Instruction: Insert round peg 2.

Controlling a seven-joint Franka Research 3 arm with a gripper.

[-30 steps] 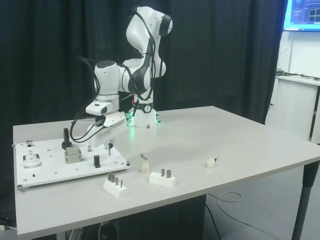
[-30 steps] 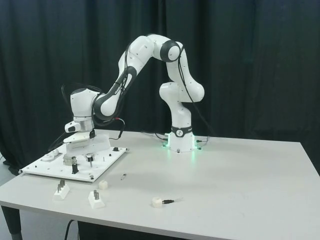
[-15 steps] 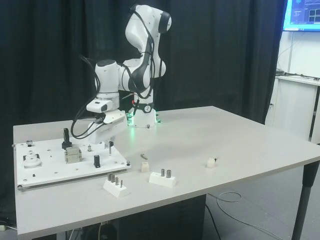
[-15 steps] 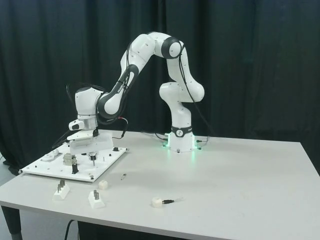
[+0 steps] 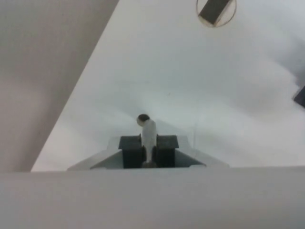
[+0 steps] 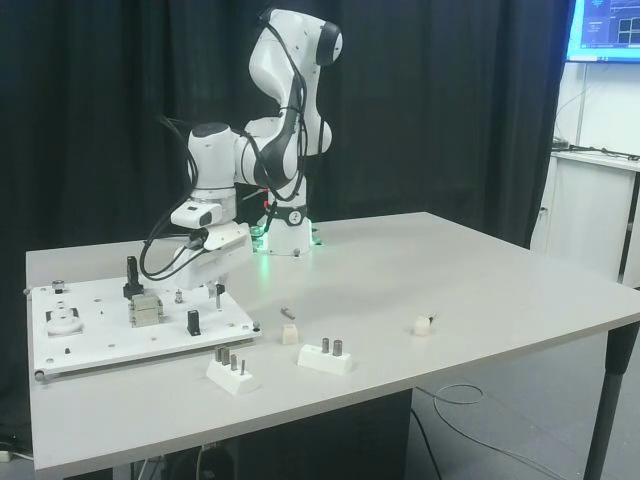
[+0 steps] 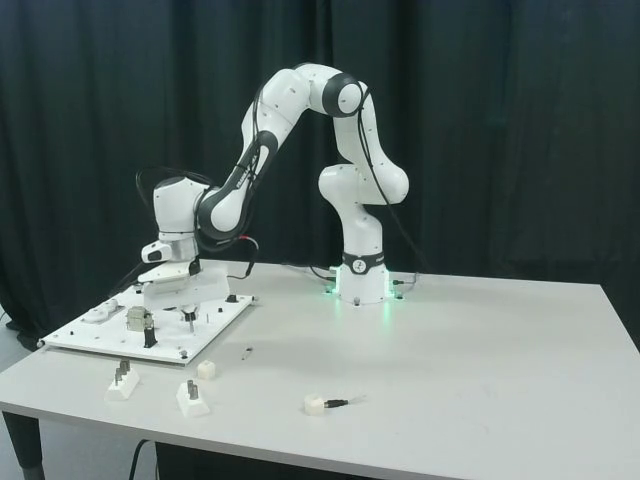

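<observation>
My gripper [image 5: 149, 153] is shut on a small grey round peg [image 5: 148, 130], held upright between the two black fingers [image 5: 131, 150]. The peg's lower end hangs just above the white assembly board [image 5: 200, 95]; I cannot tell whether it touches. In the first room view the gripper [image 6: 214, 289] and peg [image 6: 215, 295] are over the board's [image 6: 100, 338] back right part. In the second room view the gripper [image 7: 187, 312] hovers low over the board [image 7: 90, 342], next to the grey block [image 7: 138, 318].
On the board stand a tall black post [image 6: 132, 272], a grey block [image 6: 145, 310], a short black post [image 6: 193, 321] and a white disc [image 6: 65, 322]. In front of it lie two white peg holders [image 6: 232, 372] [image 6: 325, 356] and two small white blocks [image 6: 290, 333] [image 6: 424, 324].
The wrist and gripper have shifted a little across the board toward the arm's base side, with the peg still in the grip. Nothing else on the table has moved.
</observation>
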